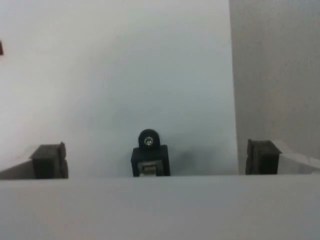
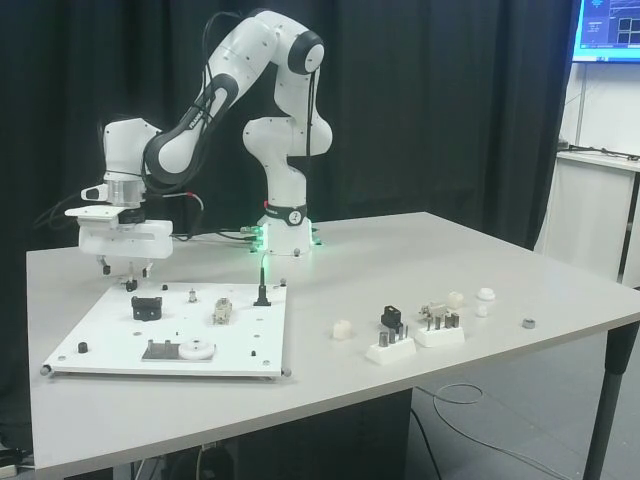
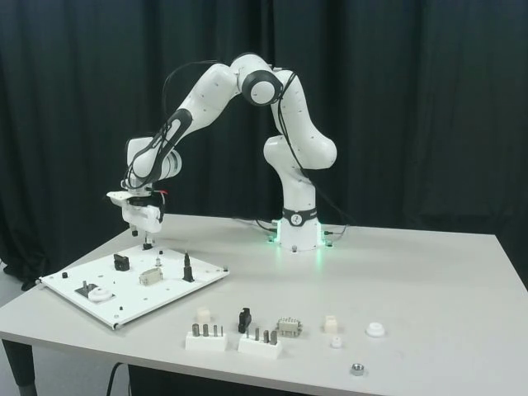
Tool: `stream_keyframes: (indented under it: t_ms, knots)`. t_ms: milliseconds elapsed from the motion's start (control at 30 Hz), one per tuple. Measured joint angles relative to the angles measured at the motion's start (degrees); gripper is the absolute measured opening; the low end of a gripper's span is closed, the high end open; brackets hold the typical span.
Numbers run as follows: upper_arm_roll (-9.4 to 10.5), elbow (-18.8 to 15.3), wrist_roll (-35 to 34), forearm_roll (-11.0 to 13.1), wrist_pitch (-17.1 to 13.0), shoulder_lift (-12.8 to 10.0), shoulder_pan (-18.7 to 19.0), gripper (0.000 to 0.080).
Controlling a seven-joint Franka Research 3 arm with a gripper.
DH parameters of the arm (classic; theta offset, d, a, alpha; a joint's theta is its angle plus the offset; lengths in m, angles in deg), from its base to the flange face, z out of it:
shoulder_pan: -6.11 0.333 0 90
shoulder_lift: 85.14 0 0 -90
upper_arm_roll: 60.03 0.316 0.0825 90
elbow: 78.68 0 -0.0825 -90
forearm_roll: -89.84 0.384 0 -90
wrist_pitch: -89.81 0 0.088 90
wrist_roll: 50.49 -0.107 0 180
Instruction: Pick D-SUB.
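D-SUB (image 1: 150, 161) half-hidden below gripper (image 1: 155, 157)

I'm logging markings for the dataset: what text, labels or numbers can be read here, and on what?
None can be read.
Arm: dark lettering along the link, too small to read.
Screen, at the first room view's edge: lines of text, too blurred to read.

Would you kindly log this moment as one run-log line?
gripper: open, empty | position: above white board, over black part | D-SUB: on board, untouched | phase: pre-grasp
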Motion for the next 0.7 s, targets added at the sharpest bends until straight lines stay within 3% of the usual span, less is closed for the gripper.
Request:
stream_keyframes:
  t_ms: [700]
  knots:
    - [-0.09,0.2,-0.3,0.0,-0.1,0.0,-0.2,0.0800]
